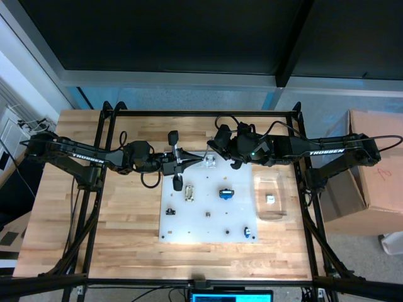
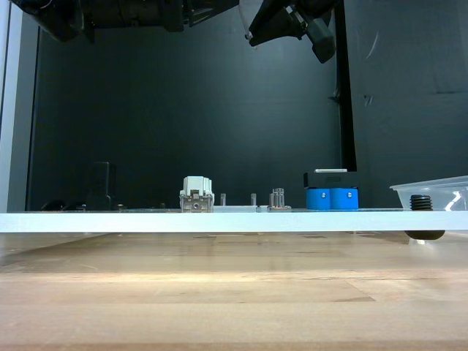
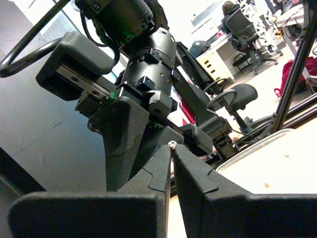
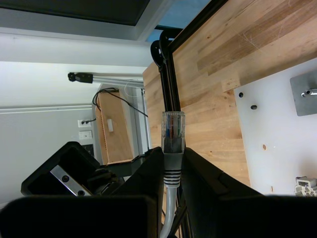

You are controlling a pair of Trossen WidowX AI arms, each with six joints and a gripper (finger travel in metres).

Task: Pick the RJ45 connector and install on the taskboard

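Though unseen from above, right gripper (image 4: 172, 152) fingers (image 4: 204, 179) clamp RJ45 connector (image 4: 173, 130) near taskboard (image 4: 277, 129); left gripper (image 3: 172, 148) closed, facing it.

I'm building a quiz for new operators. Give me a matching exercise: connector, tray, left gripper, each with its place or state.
1. connector
2. tray
3. left gripper

A. on the table, right of the board
B. shut, above the board's far left corner
C. held in the shut right gripper, above the board's far edge

Pairs: 1-C, 2-A, 3-B
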